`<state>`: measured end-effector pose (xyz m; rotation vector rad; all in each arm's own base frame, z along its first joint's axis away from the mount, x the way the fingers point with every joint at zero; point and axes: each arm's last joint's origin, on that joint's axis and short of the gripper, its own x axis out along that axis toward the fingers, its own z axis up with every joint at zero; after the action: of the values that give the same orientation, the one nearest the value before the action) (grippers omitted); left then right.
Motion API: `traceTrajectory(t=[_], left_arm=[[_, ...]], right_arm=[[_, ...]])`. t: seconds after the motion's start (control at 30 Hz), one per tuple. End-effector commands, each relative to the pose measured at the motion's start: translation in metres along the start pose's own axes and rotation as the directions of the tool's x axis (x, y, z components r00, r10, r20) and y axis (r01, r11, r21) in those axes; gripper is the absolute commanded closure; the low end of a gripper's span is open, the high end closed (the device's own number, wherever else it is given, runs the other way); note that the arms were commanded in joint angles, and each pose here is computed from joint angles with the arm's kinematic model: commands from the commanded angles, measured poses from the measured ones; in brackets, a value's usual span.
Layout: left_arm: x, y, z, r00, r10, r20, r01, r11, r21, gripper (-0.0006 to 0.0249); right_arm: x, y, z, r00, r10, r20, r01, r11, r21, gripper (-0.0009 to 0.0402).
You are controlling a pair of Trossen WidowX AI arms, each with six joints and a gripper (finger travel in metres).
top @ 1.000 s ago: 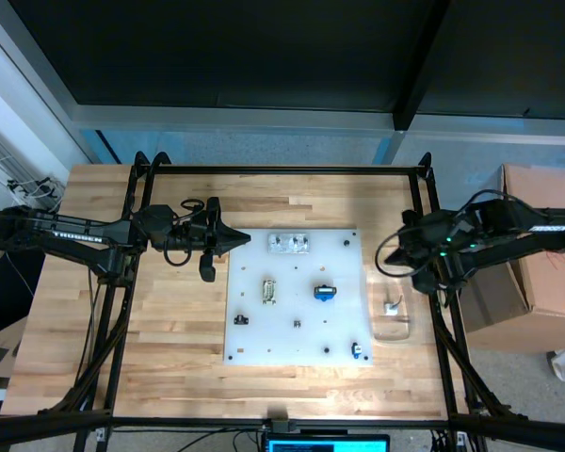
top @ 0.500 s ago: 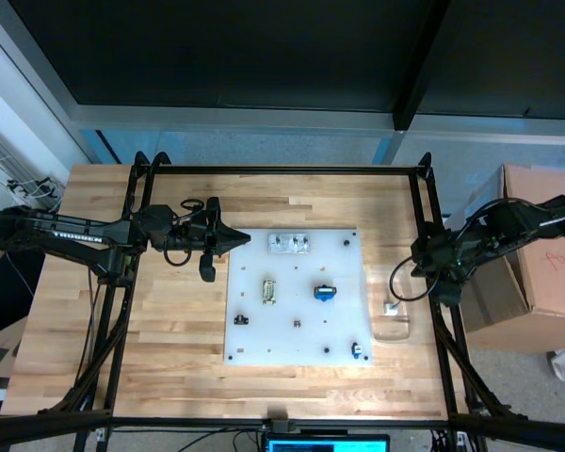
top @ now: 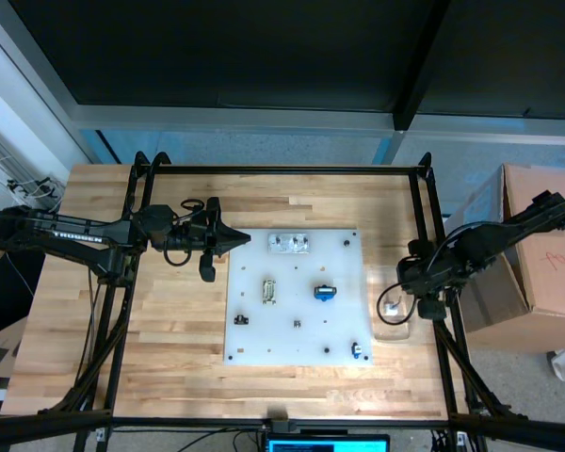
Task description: Pick the RJ45 connector and install on the taskboard
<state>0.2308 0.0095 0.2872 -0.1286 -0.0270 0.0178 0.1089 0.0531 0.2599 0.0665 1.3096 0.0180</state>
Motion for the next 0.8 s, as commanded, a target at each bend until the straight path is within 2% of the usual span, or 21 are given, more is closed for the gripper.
traceTrajectory(t=[0.03, 0.13, 0.3, 0.53, 0.8], left_arm=[[0.0, 0.0, 0.0, 1.0, 0.0, 0.001, 0.0, 1.0, 0.0, 0.0243], [0.0, 0.0, 0.0, 1.0, 0.0, 0.0, 0.0, 1.0, 0.0, 0.0243], [0.0, 0.0, 0.0, 1.0, 0.0, 0.0, 0.0, 1.0, 0.0, 0.0243], [0.0, 0.0, 0.0, 1.0, 0.0, 0.0, 0.0, 1.0, 0.0, 0.0243], [0.0, 0.0, 0.0, 1.0, 0.0, 0.0, 0.0, 1.0, 0.0, 0.0243]], right_arm=[[0.015, 0.001, -0.002, 1.0, -0.007, -0.015, 0.007, 1.0, 0.02, 0.0239], [0.03, 0.001, -0.005, 1.0, -0.009, -0.025, 0.01, 1.0, 0.029, 0.0232], [0.046, 0.004, -0.008, 1.0, 0.015, -0.014, -0.014, 1.0, 0.023, 0.0234], [0.05, 0.011, -0.012, 0.999, 0.007, -0.032, -0.007, 1.0, -0.01, 0.0249], [0.062, 0.021, -0.003, 1.0, -0.005, -0.024, 0.004, 0.999, -0.037, 0.0254]])
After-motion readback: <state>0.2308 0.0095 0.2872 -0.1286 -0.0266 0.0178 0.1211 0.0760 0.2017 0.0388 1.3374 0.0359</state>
